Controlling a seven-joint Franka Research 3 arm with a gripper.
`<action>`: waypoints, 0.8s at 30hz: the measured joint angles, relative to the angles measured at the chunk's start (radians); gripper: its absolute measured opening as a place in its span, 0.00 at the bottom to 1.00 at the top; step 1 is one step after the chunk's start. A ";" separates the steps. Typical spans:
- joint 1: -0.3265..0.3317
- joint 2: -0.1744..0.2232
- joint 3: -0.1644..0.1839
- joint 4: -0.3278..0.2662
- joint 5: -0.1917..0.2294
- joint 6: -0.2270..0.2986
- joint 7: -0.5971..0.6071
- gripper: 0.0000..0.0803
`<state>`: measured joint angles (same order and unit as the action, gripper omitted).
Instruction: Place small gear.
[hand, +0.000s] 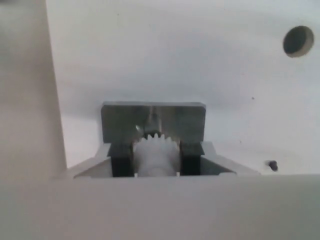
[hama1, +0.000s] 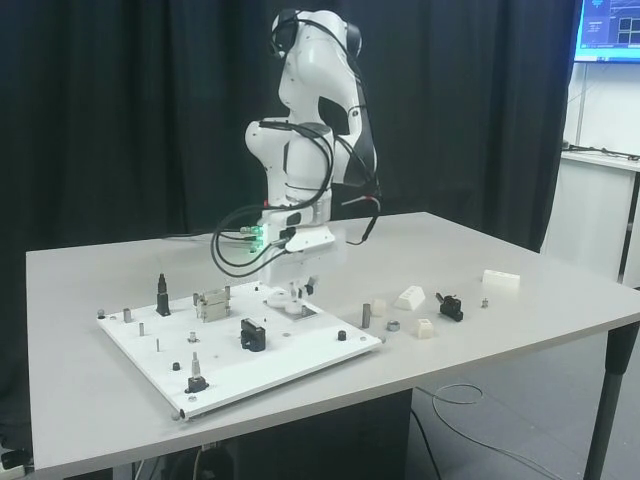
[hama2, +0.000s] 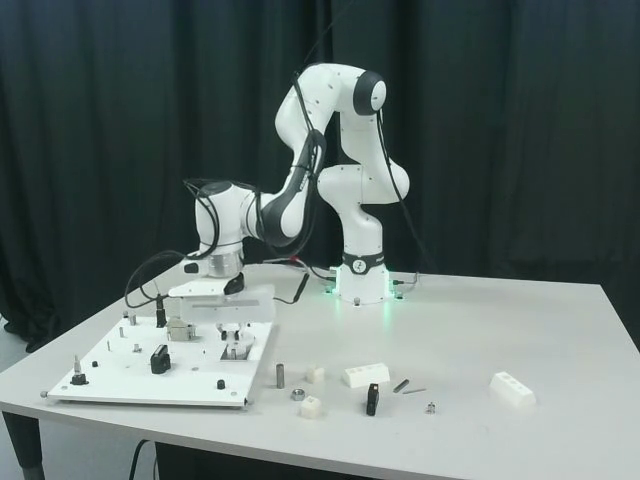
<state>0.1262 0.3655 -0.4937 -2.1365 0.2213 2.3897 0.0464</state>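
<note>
While the small gear (hand: 155, 150) sits clamped between the two black fingers (hand: 121, 160) of the gripper (hand: 155, 161), the placing looks well advanced but not finished: in the wrist view the white gear hangs just above a grey metal plate (hand: 115, 120) with a short shaft (hand: 150, 122) right beside its teeth, and whether it is seated cannot be told. Release and withdrawal remain. From the room views the white arm (hama2: 300, 200) reaches down over the white assembly board (hama1: 290, 355), wrist pointing straight down, gripper low at the board.
</note>
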 joint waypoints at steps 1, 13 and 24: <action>0.000 -0.004 -0.002 0.001 0.000 -0.005 0.000 0.24; 0.000 -0.019 -0.009 0.014 -0.003 -0.031 0.000 0.24; 0.003 -0.019 -0.009 0.024 -0.003 -0.041 0.000 0.24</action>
<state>0.1296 0.3464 -0.5026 -2.1127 0.2187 2.3486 0.0464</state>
